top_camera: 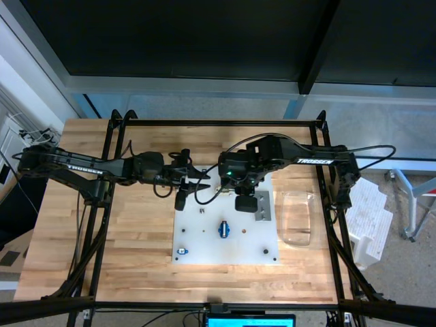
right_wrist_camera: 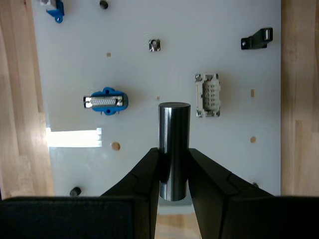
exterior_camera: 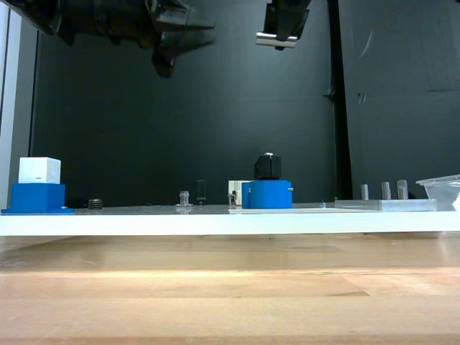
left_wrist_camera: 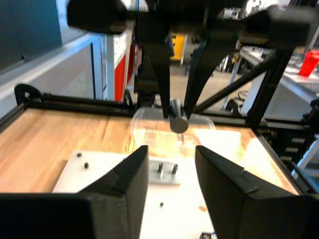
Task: Pick the 16mm cylinder and install on the taskboard
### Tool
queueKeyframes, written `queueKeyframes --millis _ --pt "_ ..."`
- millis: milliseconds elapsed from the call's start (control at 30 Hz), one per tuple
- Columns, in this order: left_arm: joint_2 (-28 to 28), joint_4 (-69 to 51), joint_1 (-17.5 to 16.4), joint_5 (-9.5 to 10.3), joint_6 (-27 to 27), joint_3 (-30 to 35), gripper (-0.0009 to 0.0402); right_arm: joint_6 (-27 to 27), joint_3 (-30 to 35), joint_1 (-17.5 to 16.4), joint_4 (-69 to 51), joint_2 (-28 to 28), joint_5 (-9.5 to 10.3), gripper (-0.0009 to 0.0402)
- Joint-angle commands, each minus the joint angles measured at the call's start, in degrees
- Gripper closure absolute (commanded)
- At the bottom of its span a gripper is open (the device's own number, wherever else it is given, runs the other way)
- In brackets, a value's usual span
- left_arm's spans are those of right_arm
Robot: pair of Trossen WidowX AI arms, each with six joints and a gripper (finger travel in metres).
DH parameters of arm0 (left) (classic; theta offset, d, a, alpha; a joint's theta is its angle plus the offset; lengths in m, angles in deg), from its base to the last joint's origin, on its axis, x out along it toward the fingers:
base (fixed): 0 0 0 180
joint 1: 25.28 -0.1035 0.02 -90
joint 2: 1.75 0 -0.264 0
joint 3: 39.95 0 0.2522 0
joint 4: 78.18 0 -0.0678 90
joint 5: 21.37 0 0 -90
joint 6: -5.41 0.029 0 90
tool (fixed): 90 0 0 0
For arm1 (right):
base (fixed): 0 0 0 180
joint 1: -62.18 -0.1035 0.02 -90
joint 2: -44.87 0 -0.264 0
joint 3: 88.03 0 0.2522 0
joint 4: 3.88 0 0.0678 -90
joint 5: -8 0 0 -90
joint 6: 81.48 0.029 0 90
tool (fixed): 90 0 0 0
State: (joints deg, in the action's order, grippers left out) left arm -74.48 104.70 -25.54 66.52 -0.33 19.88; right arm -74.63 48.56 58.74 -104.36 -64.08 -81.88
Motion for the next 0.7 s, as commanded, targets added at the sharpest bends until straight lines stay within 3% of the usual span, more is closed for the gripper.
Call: queueKeyframes --millis 33,267,700 --pt "-1.70 0.35 0.02 -0.28 0.02 0.61 0.0235 -0.24 1.95 0.00 0.13 -1.44 -0.02 0.0384" --pt "-3.26 1.25 0.02 -0.22 0.31 1.70 0.0206 -0.28 2.84 0.37 2.16 -2.10 -0.04 0.0384" --pt "-3.26 2.16 0.00 -0.48 0.52 1.73 0.0217 -0.68 2.99 1.75 6.40 -2.10 -0.02 0.0384"
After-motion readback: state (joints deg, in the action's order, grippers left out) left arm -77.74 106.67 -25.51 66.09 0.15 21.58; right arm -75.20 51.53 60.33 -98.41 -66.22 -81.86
